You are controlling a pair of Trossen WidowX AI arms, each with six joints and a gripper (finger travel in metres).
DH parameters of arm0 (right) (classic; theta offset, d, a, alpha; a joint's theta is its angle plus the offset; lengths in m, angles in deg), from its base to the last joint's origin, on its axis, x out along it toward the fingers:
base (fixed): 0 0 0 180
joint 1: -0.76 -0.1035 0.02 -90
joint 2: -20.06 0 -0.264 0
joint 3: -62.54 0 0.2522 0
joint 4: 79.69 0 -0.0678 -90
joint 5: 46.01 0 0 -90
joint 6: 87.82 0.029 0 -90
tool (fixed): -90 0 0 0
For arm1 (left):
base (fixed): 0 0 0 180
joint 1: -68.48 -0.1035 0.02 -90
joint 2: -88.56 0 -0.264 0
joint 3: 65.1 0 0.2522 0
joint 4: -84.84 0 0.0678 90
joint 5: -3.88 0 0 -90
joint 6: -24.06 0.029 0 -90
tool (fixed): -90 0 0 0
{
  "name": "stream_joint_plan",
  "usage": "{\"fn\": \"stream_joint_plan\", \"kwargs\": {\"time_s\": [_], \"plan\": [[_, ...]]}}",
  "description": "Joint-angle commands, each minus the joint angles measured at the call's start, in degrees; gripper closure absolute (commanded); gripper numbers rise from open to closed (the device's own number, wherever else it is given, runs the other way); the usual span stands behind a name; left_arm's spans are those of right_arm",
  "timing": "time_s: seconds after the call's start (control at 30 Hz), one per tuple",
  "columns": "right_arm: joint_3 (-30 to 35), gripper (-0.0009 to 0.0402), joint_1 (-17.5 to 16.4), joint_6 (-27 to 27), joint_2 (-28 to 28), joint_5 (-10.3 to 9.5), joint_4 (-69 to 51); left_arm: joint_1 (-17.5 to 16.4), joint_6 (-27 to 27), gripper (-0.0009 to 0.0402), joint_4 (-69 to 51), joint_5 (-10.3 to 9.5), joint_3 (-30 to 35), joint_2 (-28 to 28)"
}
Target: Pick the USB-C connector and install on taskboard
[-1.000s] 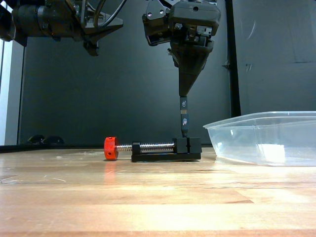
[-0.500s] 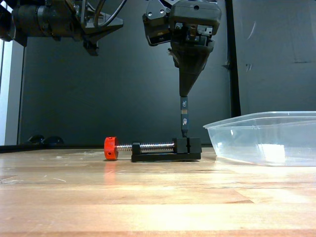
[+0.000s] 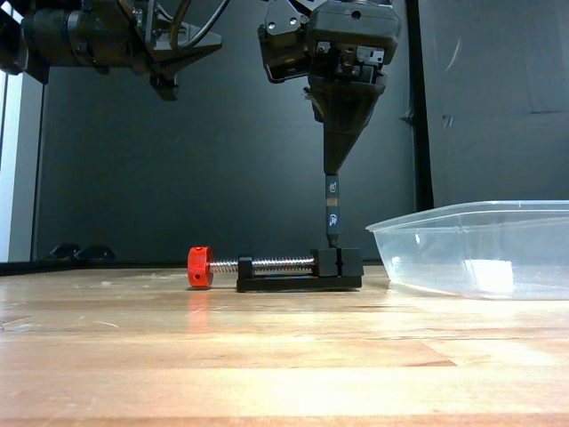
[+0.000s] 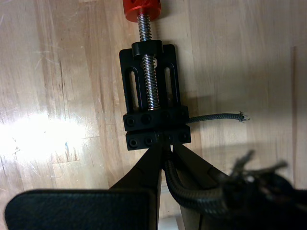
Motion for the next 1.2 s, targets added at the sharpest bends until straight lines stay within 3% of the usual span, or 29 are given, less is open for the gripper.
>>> {"fn": "stream_joint_plan", "kwargs": {"time_s": [0.03,0.8,1.2], "plan": [[-0.48,0.0393,0.0,-0.81,-0.04,0.11,0.87,-0.02,0.0,0.0393,0.02,0.0,0.02,0.0],[-1.2,0.0393,-0.04,-2.21,-0.04,-0.98,1.46,-0.02,0.0,0.0393,0.02,0.0,0.02,0.0],[-1.92,0.0393,-0.33,-2.32,0.0,-0.52,1.86,0.0,0.0,0.0393,0.02,0.0,0.02,0.0]]}}
